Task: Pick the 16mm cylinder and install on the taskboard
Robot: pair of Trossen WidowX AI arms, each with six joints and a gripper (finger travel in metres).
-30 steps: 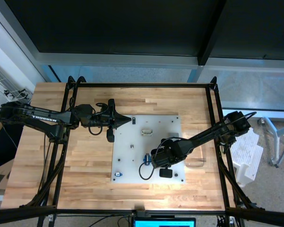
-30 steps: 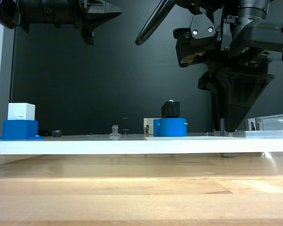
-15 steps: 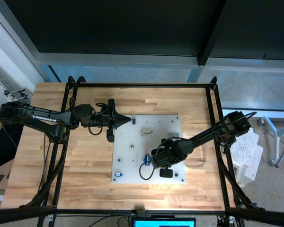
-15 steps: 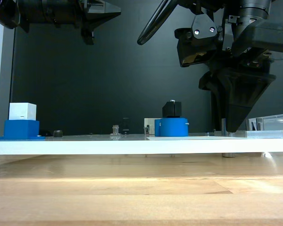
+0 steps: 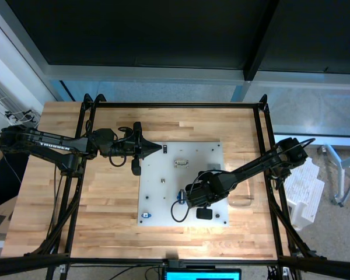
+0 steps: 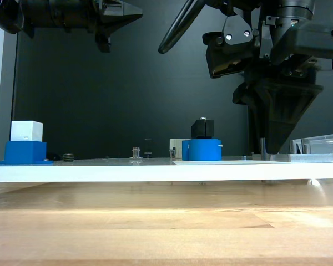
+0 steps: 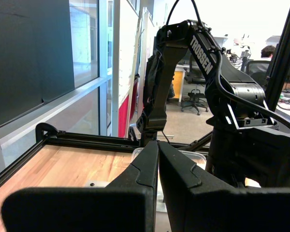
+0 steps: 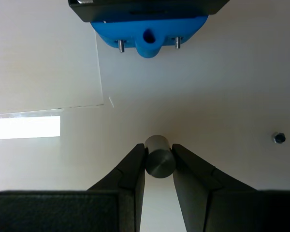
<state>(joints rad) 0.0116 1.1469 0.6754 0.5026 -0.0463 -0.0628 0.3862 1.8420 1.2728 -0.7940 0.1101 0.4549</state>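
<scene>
The 16mm cylinder is a short silvery peg standing upright on the white taskboard, just in front of a blue connector. My right gripper points straight down with its fingers pressed against both sides of the cylinder. From table height, the cylinder shows beside the right gripper, its foot at the taskboard. My left gripper is shut on nothing and hovers high near the taskboard's back left corner. From above, the left gripper points right and the right gripper sits mid-board.
A clear plastic tray lies just off the board's right edge. On the board stand a blue round connector with a black cap, a white cube on a blue base and small fittings. A black frame rings the table.
The right gripper has risen very slightly with the cylinder between its fingers. The left arm has not moved.
</scene>
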